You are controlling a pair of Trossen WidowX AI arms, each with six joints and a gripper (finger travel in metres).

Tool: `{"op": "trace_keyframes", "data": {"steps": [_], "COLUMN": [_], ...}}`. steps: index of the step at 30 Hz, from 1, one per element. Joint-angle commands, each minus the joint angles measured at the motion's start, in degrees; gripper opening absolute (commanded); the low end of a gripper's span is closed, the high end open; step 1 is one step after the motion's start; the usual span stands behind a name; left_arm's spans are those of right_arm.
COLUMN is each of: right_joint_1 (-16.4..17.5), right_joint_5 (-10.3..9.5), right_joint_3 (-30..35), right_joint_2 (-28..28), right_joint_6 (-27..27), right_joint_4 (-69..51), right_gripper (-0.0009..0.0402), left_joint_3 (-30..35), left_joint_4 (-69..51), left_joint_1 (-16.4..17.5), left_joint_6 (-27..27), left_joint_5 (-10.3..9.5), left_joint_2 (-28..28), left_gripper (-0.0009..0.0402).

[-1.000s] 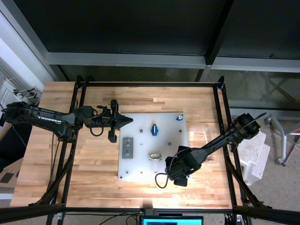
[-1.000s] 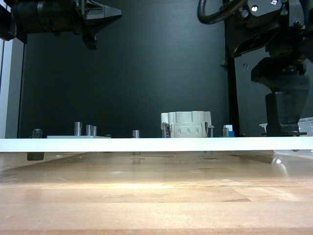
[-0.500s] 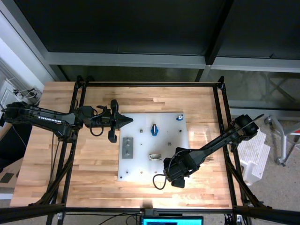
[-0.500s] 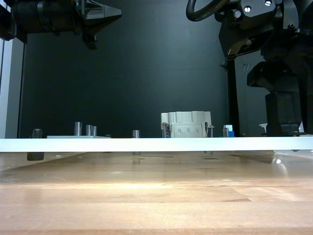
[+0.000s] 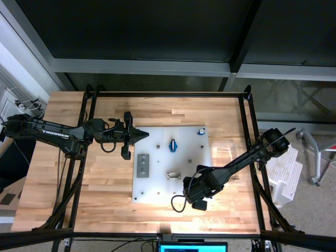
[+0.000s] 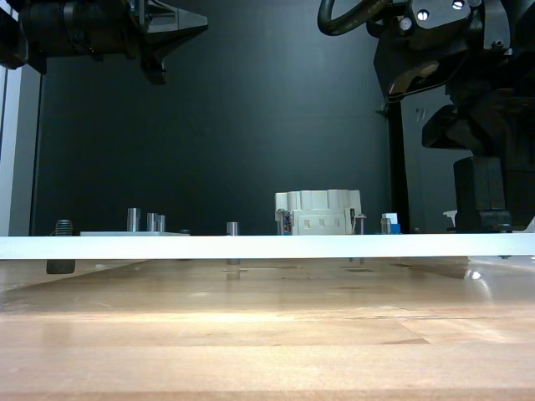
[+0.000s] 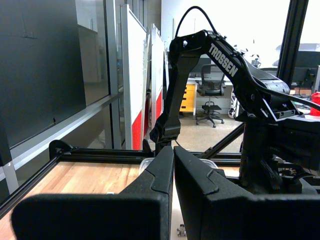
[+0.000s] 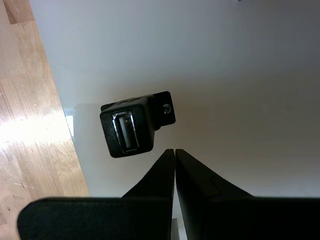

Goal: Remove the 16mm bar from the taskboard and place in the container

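The white taskboard (image 5: 157, 176) lies mid-table. Small grey studs (image 5: 157, 146) stand on it, seen also in the low view (image 6: 233, 229); I cannot tell which is the 16mm bar. The clear container (image 5: 223, 151) sits just off the board's right edge. My right gripper (image 5: 192, 194) points down over the board's near right corner, shut on nothing. In the right wrist view its tips (image 8: 174, 150) hover beside a small black component (image 8: 135, 130) on the board (image 8: 225, 60). My left gripper (image 5: 142, 135) hangs shut above the board's far left edge.
On the board are a blue knob (image 5: 172, 145), a grey two-hole block (image 5: 143, 164) and a silver connector (image 5: 172, 175). A black frame (image 5: 247, 131) runs round the table. The right arm (image 6: 481, 167) fills the right side of the low view.
Over the last second the right gripper has shifted slightly left and toward the near edge over the board's corner. The left arm has not moved.
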Motion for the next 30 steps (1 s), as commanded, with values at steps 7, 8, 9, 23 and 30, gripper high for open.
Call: {"op": "trace_keyframes", "data": {"steps": [7, 8, 9, 23, 30], "right_joint_1": [0.0, 0.0, 0.0, 0.4, 1.1], "right_joint_5": [0.02, 0.02, 0.02, 1.49, 1.49], "right_joint_3": [0.0, 0.0, 0.0, -4.3, -9.6], "right_joint_2": [-1.4, -1.9, -2.4, -15.1, -22.8], "right_joint_6": [-0.2, -0.2, -0.2, -1.0, -1.0], "right_joint_4": [0.0, 0.0, 0.0, 0.0, -0.1], "right_gripper": [0.0001, -0.0001, -0.0001, 0.0000, 0.0000], "left_joint_3": [0.0, 0.0, 0.0, 0.0, 0.0], "left_joint_4": [0.0, 0.0, 0.0, 0.0, 0.0], "left_joint_1": [0.0, 0.0, 0.0, 0.0, 0.0], "left_joint_6": [0.0, 0.0, 0.0, 0.0, 0.0], "left_joint_5": [0.00, 0.00, 0.00, 0.00, 0.00], "left_joint_2": [0.0, 0.0, 0.0, 0.0, 0.0], "left_gripper": [0.0000, 0.0000, 0.0000, 0.0000, 0.0000]}}
